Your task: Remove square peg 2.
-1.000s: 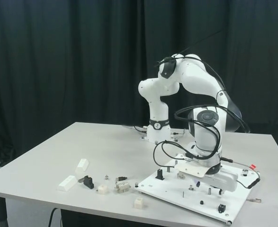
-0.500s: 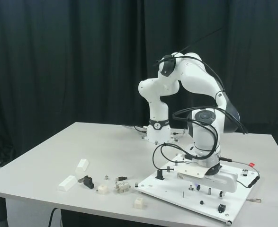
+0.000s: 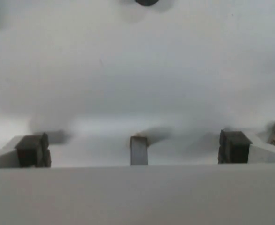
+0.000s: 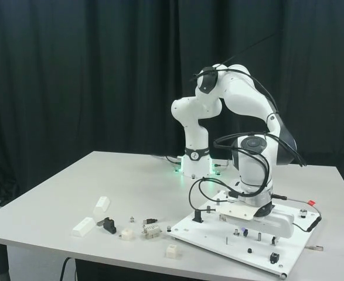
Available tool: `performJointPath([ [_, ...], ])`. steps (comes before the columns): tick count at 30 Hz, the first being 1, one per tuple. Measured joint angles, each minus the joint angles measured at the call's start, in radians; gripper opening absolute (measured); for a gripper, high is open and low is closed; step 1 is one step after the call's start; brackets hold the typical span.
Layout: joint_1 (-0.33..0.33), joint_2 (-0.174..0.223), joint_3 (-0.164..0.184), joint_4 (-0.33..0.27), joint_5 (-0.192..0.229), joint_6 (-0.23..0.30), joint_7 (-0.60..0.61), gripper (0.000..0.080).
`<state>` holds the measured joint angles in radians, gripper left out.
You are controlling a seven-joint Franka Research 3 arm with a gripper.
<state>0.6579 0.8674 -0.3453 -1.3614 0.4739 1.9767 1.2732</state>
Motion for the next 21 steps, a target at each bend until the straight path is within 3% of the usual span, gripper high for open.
performJointPath([
  [18, 0.003, -0.002, -0.001, -0.004, -0.011, 0.000, 0.017, 0.0800],
  [19, 0.003, -0.002, -0.001, -0.004, -0.011, 0.000, 0.023, 0.0516],
  [21, 0.003, -0.002, -0.001, -0.004, -0.011, 0.000, 0.034, 0.0516],
])
